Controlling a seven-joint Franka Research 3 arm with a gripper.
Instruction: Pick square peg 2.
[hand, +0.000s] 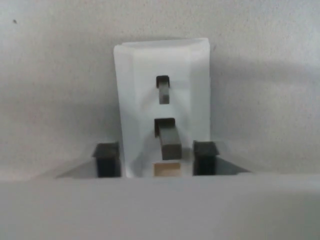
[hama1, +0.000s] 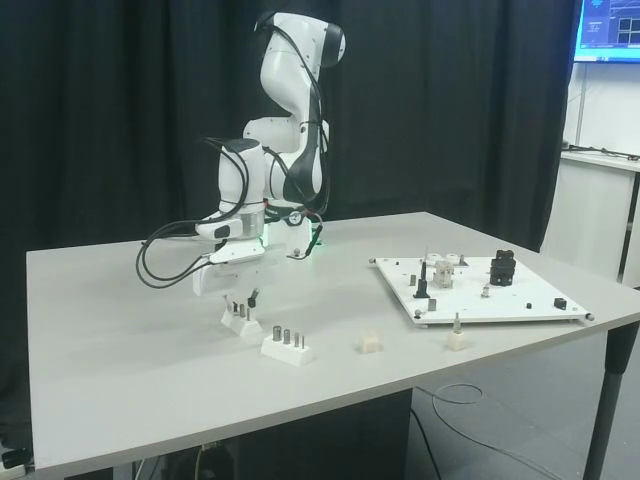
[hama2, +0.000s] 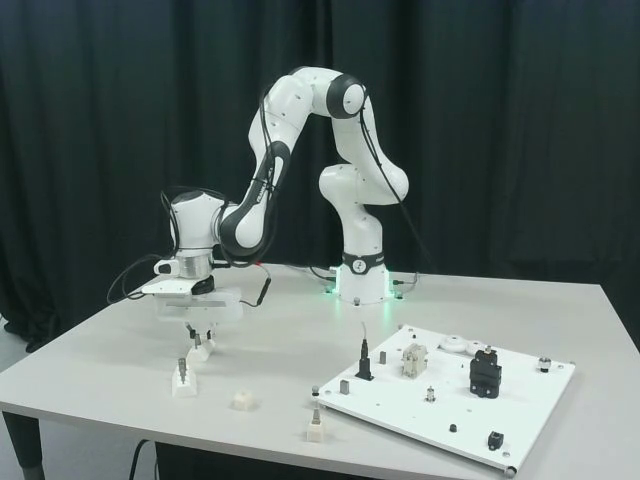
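Note:
A white peg holder (hand: 134, 100) stands on the grey table. In the wrist view it carries a small dark square peg (hand: 162, 89) at its far end and a larger dark square peg (hand: 168, 137) in the middle. The nearest slot (hand: 166, 170) shows a pale top. My gripper (hand: 156, 159) is open, with one black fingertip (hand: 107, 159) on each side of the holder's near end and nothing held. From the room, the gripper (hama1: 240, 302) hangs just above the holder (hama1: 242, 324) at the table's left. The second room view shows the gripper (hama2: 200, 338) over the holder (hama2: 197, 354).
A second white holder (hama1: 287, 349) with several pegs stands just in front of the first. A small cube (hama1: 371, 343) and a small white stand (hama1: 457, 340) lie nearer the white assembly board (hama1: 520, 305), which carries several parts at the right.

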